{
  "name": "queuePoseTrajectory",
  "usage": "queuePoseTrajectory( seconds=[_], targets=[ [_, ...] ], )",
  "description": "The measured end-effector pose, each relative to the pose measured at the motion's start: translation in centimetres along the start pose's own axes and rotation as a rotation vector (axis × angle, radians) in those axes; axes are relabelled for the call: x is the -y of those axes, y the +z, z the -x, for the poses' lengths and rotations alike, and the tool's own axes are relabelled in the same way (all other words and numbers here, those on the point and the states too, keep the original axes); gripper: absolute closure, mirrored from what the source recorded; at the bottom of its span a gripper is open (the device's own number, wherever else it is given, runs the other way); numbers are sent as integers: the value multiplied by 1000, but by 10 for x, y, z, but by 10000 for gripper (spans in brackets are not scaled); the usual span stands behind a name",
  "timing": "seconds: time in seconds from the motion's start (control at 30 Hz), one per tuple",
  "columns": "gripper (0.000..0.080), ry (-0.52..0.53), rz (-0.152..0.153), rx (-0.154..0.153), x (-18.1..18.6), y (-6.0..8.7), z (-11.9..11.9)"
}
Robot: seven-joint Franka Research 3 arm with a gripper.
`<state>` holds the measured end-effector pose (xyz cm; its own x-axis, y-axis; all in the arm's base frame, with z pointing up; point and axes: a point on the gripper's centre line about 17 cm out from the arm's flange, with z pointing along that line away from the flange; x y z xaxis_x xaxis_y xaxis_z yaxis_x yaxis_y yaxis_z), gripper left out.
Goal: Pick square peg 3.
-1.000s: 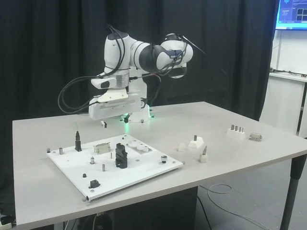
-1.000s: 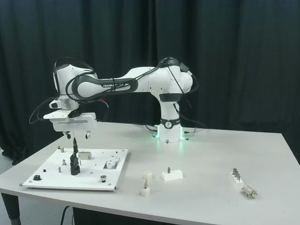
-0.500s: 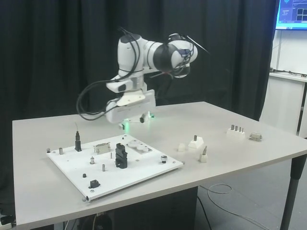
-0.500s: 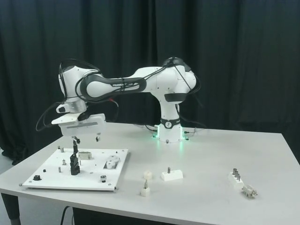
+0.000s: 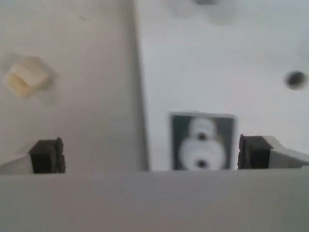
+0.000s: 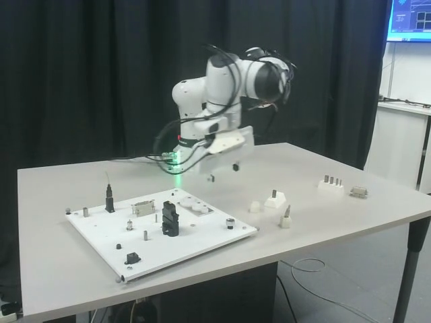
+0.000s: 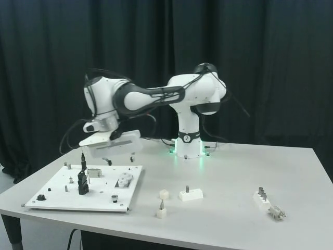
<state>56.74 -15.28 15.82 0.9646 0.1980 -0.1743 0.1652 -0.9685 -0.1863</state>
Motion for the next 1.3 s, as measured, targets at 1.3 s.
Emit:
queuePoseTrajectory(
  seconds=[1.3],
  targets=[
    [3,-219,206,42,165,103,-19]
  ],
)
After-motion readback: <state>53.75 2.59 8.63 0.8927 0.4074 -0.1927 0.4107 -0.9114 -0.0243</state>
